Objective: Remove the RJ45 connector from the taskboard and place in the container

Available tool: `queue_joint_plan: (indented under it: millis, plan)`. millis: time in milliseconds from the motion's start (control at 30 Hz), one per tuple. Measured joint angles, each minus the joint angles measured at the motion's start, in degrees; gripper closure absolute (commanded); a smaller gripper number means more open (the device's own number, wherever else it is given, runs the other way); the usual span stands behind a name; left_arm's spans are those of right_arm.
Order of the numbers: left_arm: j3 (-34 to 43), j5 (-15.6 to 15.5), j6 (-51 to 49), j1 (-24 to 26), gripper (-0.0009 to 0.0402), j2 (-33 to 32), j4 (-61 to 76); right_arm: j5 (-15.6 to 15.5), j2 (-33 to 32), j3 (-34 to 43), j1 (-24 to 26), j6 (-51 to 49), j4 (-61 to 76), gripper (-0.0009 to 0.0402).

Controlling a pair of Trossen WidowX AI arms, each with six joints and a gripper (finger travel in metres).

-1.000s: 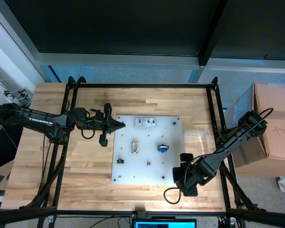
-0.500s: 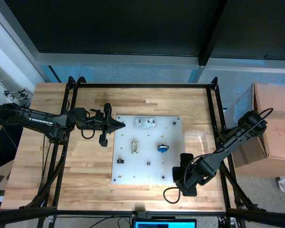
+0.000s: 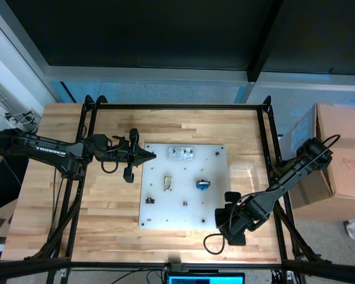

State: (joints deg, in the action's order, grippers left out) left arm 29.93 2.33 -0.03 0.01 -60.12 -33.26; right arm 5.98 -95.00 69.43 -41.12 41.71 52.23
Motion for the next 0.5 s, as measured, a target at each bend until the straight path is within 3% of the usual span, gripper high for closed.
queue_joint_plan:
  millis: [267, 500]
  plan:
    - [0.0, 0.0, 0.02, 0.0, 0.0393, 0.02, -0.02, -1.03, 0.39, 0.15, 0.0, -0.04, 0.48, 0.0395]
    - [0.02, -0.02, 0.0, 0.0, 0.0393, 0.0, 0.0, -1.68, 1.7, 3.06, -0.02, -0.17, 3.1, 0.0396]
